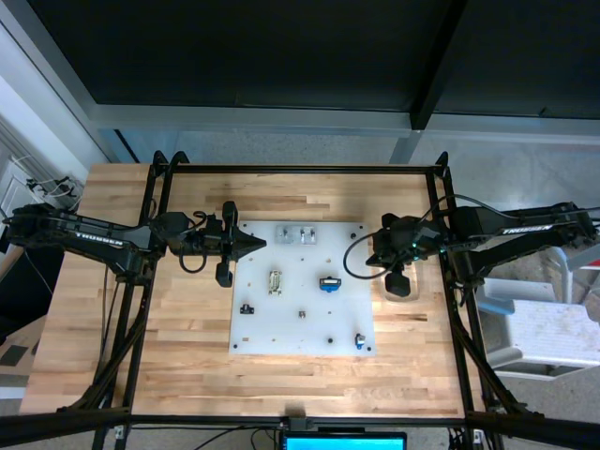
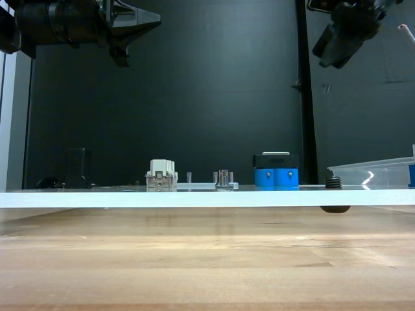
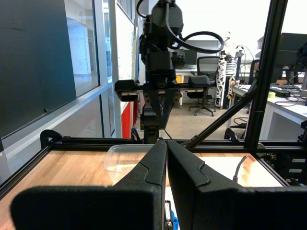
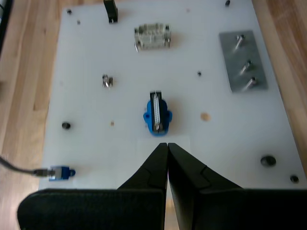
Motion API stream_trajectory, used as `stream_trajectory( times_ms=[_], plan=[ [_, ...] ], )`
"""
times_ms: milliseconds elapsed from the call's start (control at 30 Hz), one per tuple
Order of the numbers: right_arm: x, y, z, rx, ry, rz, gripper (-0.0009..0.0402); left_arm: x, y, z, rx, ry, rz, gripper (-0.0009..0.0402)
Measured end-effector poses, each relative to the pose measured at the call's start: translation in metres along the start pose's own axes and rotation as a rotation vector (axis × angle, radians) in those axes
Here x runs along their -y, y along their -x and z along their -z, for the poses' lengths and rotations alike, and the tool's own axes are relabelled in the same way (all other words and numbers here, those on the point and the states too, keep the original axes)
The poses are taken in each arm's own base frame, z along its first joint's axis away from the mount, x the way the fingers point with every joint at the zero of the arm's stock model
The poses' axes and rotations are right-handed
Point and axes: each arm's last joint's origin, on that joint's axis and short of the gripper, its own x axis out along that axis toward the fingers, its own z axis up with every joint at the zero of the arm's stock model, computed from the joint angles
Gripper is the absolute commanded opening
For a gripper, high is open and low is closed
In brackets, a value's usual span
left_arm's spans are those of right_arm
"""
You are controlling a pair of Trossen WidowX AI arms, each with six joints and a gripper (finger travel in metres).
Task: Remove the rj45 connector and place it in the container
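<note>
The rj45 connector (image 4: 52, 172) sits in a small blue holder at the board's near right corner (image 1: 359, 338), with a grey cable leading off it. The container (image 1: 410, 282) is a see-through tub on the wood just right of the white board (image 1: 300, 328); it also shows as the container (image 2: 376, 173) and the container (image 3: 125, 159). My right gripper (image 1: 374, 251) hangs shut high over the board's right edge, beside the tub, holding nothing; its fingertips (image 4: 167, 147) touch. My left gripper (image 1: 262, 244) hovers shut and empty over the board's far left edge (image 3: 166, 143).
On the board stand a blue D-sub connector (image 4: 157, 116), a pale multi-pin connector (image 4: 152, 37), a metal plate with pegs (image 4: 242, 60), a small metal stud (image 4: 107, 81) and a black clip (image 4: 111, 9). A black frame (image 1: 300, 170) rings the table.
</note>
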Motion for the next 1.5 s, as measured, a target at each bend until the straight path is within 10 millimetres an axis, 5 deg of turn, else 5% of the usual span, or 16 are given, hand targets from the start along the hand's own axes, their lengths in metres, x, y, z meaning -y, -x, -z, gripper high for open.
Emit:
stream_trajectory(
  times_ms=[833, 1500],
  plan=[
    [-0.077, -0.020, 0.017, -0.193, 0.007, -0.051, 0.0000, 0.000, 0.000, 0.000, 0.000, 0.000, 0.000, 0.0001],
    [-0.140, -0.040, 0.007, -0.320, 0.058, -0.057, 0.0001, 0.000, 0.000, 0.000, 0.000, 0.000, 0.000, 0.0001]
  ],
)
